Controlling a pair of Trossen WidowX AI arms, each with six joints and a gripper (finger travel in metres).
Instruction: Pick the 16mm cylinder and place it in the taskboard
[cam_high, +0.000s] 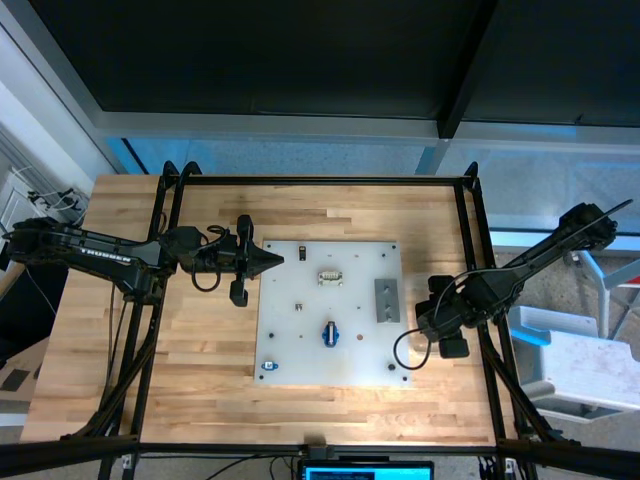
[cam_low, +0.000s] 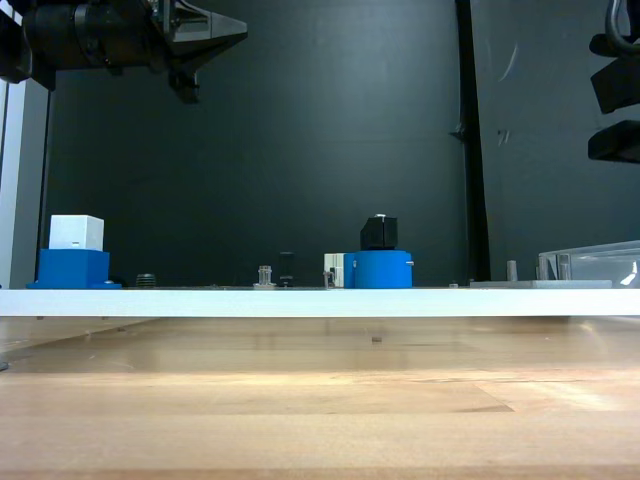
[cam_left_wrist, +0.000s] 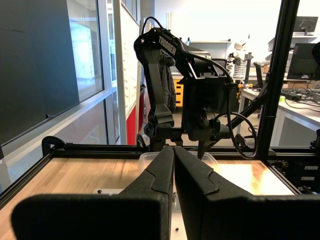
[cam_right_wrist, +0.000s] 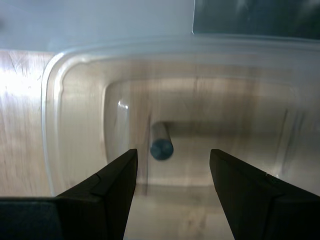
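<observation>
My right end effector hangs spread over the clear tray, with the 16mm cylinder lying inside, nearer one finger. Closing off-centre could roll it away. My left end effector, pressed together, hangs above the left edge of the taskboard.

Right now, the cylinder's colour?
Silvery-grey cylinder; right wrist view, beneath right gripper; left gripper above taskboard edge.

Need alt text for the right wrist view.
Right tool, open, hovers over a clear tray holding the cylinder, which lies ahead of the gap between its fingers. Left tool, shut, is outside this view, above the taskboard's left edge.
</observation>
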